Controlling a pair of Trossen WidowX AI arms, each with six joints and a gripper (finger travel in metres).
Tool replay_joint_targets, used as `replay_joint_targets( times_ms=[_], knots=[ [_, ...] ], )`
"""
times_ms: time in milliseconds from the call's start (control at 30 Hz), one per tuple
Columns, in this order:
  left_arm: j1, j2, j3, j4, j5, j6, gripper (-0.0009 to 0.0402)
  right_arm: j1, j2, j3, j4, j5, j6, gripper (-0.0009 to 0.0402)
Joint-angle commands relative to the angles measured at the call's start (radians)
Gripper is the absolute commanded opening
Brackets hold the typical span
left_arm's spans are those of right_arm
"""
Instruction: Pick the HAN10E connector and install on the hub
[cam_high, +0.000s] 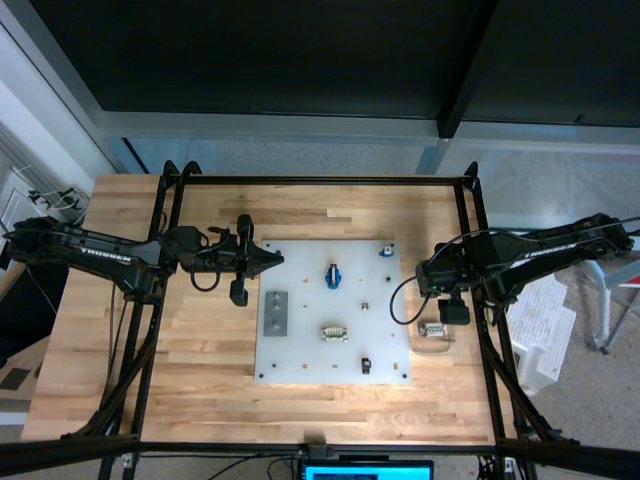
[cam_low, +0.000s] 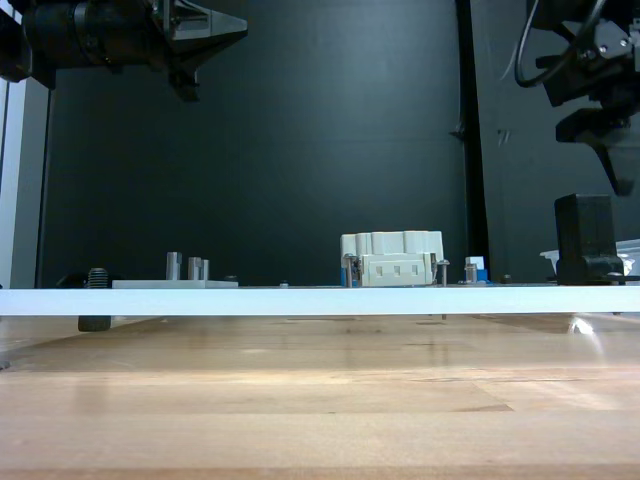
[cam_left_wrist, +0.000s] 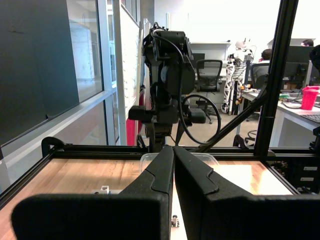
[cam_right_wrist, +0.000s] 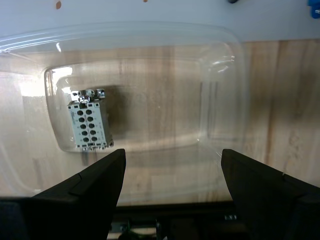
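The HAN10E connector (cam_right_wrist: 89, 125), a pale block with two rows of dark pin holes, lies flat in a clear plastic tray (cam_right_wrist: 220, 50) on the wood just right of the white plate (cam_high: 300, 360). In the high view the connector (cam_high: 433, 329) shows just below my right gripper (cam_high: 450, 315). That right gripper (cam_right_wrist: 171, 157) hovers above the tray, open, with the connector nearer one finger (cam_right_wrist: 95, 185) than the other. The hub (cam_high: 335, 334) (cam_low: 393, 260) stands on the white plate. My left gripper (cam_high: 268, 257) (cam_left_wrist: 173, 165) is shut and empty, high above the plate's left edge.
A grey metal block (cam_high: 275, 312) with two holes lies left of the hub. On the plate there are also a small blue piece (cam_high: 334, 276) and a tiny black part (cam_high: 367, 365). Black frame rails (cam_high: 320, 181) border the wooden table.
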Motion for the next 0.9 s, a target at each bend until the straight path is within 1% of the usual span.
replay_joint_targets(
  times_ms=[33,300,533,900],
  knots=[
    [0.0,0.0,0.0,0.0,0.0,0.0,0.0,0.008,0.0,-0.029,0.031,0.0,0.0,0.0268],
    [0.0,0.001,0.0,0.0,0.0,0.0,0.0,0.04,0.01,-0.089,0.108,0.0,0.0,0.0267],
    [0.0,0.0,0.0,0.0,0.0,0.0,0.0,0.044,0.037,-0.108,0.148,0.0,0.0,0.0268],
    [0.0,0.0,0.0,0.0,0.0,0.0,0.0,0.048,0.065,-0.183,0.257,0.0,0.001,0.0268]
  ],
)
